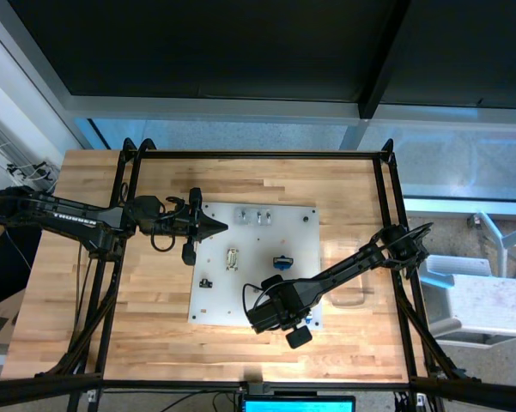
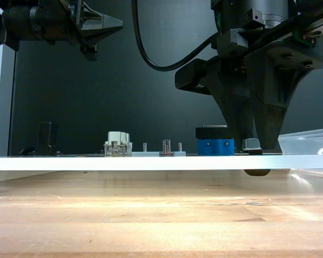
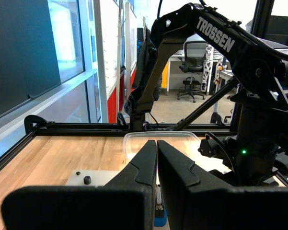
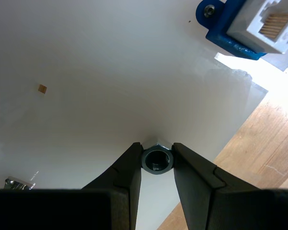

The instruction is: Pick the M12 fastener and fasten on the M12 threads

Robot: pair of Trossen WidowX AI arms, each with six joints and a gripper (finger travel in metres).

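The right pincer points straight down at the white board, and its two fingers pinch the M12 nut by opposite flats, right at their tips. The nut is a small silver hexagonal ring, and its dark bore faces up into the right wrist view. Its axis therefore stands upright to the board and in line with the pincer, with its flat faces level. In the low view the nut sits just above the board, on a short dark piece that I take for the M12 stud. Whether it has caught the threads I cannot tell. The spot lies close to the board's near right edge, where the wooden desk shows just beyond. A white modular jack in a blue holder stands on the board nearby. Just behind the pincer in the low view is a black-topped blue block, and a clear tray lies off to the right. The left pincer hangs well apart, high over the board's far left edge, with its fingers pressed together on nothing.
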